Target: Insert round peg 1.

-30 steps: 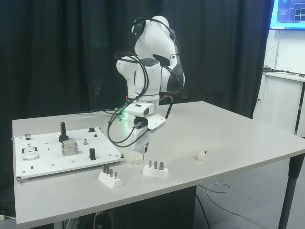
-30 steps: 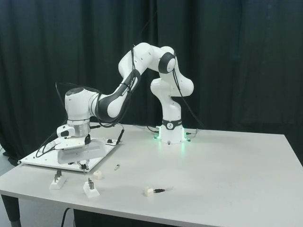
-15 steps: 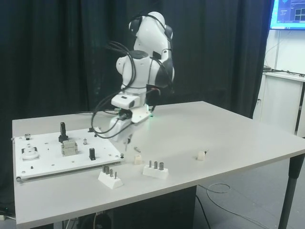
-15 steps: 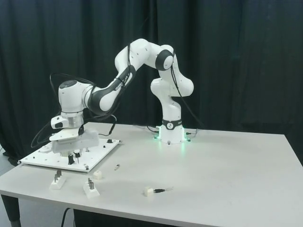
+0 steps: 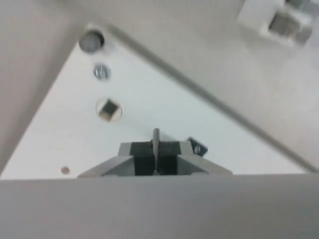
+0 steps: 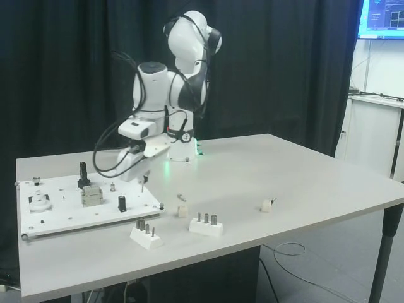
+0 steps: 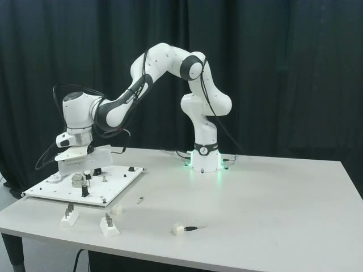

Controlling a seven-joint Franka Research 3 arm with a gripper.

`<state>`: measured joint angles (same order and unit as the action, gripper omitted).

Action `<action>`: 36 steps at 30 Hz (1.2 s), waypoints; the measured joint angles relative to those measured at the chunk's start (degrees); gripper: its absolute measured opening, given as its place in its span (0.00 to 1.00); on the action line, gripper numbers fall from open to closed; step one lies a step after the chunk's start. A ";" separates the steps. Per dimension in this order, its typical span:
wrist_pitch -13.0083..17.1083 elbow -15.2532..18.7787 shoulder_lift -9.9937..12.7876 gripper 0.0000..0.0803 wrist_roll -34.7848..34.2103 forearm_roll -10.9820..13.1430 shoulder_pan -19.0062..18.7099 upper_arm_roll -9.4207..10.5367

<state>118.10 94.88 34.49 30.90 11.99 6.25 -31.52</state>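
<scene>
a: where is the round peg?

b: the round peg (image 5: 156, 144) is a thin grey pin clamped between the two fingers of the tool (image 5: 155, 164), pointing down past the fingertips. in the first room view it hangs just left of centre, below the tool (image 6: 142, 181), clear of the surface underneath.

a: tool state?

b: narrow, closed onto the round peg. the fingers (image 5: 192, 165) press it from both sides.

a: what lies under it?

b: the white board (image 6: 69, 214), which sits at the left of the counter (image 6: 303, 177). the tool hangs above the board's far right part in the first room view. in the wrist view, a square socket (image 5: 108, 109) and a small screw head (image 5: 101, 72) show on the board beyond the peg tip.

a: other items on the board?

b: a grey block (image 6: 91, 196) near its middle, a black post (image 6: 83, 172) behind it, and a short black post (image 6: 122, 203) toward the front edge.

a: and on the counter?

b: two white holders with upright pins, one (image 6: 146, 235) at lower centre-left and one (image 6: 206, 225) just right of it, a small white cube (image 6: 182, 210) between them and the board, and another white piece (image 6: 266, 205) further right.
</scene>
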 joint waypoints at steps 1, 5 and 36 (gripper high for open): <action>0.01 0.24 -0.12 0.02 0.27 0.02 0.20 -0.09; 0.15 1.54 -0.73 0.02 1.49 0.12 0.93 -0.31; 6.48 17.09 -7.91 0.02 -4.90 5.40 1.60 -5.27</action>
<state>124.58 111.98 26.58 26.00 17.39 7.84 -36.79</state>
